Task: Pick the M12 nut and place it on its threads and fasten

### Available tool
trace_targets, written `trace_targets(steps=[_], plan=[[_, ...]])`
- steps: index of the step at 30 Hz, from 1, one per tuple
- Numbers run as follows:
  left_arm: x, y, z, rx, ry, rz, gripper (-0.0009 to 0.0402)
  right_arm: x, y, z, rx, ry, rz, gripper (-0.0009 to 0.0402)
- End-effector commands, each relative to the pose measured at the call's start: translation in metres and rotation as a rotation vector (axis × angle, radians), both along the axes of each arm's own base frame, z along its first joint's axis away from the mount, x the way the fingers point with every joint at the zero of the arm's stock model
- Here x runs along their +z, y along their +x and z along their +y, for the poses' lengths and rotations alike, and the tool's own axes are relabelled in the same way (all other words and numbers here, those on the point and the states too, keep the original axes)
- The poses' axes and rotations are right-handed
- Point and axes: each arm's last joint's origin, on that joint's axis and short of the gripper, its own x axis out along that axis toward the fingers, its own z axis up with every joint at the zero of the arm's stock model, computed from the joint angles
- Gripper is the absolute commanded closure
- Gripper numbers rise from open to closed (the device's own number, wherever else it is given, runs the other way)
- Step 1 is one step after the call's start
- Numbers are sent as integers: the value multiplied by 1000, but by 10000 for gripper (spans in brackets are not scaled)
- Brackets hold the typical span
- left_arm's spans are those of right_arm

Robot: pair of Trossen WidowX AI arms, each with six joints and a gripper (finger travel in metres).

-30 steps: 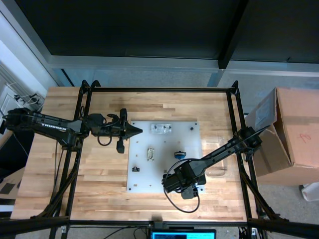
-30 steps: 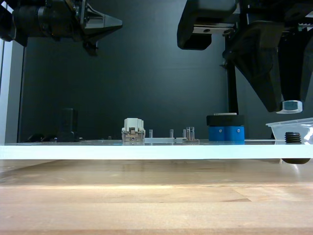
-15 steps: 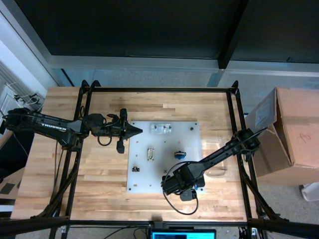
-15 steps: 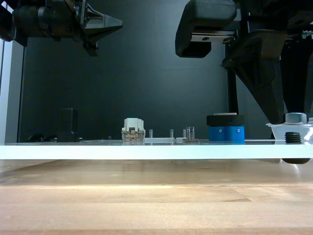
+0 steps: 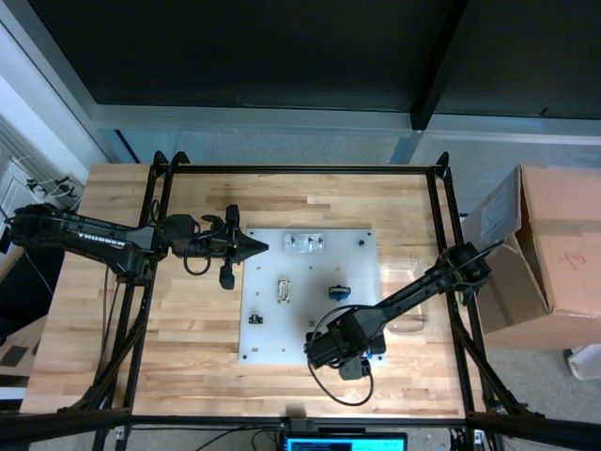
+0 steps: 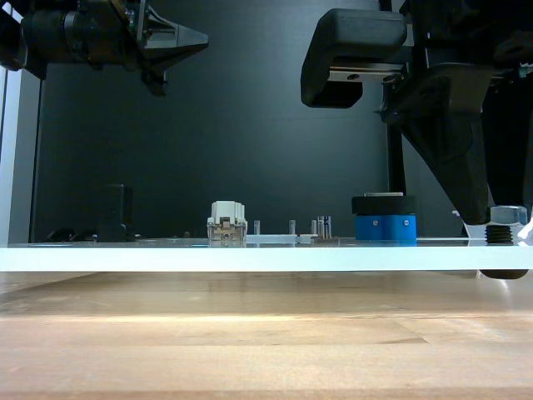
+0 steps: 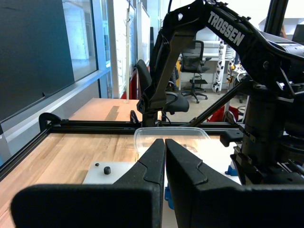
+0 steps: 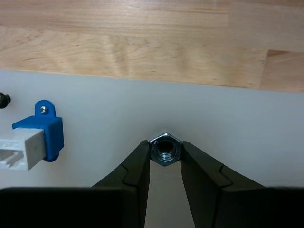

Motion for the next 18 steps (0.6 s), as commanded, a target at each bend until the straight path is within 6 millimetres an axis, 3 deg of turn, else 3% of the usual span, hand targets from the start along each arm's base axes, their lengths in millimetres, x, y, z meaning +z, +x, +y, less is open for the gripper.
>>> trace_targets(steps=[1,18], plan=[[0,0,0,0,0,0,393,-5,1,0,-3,-4,9,393],[0,0,0,0,0,0,393,-9,5,-3,-161,6,19,393]])
